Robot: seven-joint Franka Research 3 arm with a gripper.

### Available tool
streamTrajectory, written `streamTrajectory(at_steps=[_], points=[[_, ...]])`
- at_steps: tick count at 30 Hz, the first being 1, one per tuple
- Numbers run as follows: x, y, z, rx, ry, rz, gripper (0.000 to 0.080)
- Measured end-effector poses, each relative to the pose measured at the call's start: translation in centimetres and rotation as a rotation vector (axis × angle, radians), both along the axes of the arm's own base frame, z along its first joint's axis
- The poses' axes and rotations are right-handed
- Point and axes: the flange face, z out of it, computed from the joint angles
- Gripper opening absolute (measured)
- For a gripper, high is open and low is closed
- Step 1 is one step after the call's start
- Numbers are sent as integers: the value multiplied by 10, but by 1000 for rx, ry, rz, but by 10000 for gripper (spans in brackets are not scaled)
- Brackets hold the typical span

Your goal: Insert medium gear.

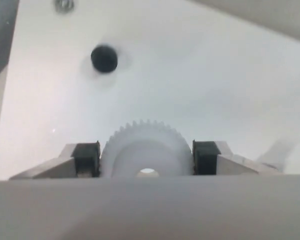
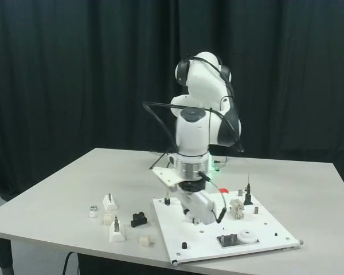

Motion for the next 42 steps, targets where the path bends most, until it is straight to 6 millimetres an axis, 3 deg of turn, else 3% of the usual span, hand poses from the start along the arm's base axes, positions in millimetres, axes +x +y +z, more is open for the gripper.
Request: streamTrajectory(at_steps=[20,42], points=[[-19,73,-5,-48,-7,-104,397],[-32,100,-15,-57,-45,-185,397]])
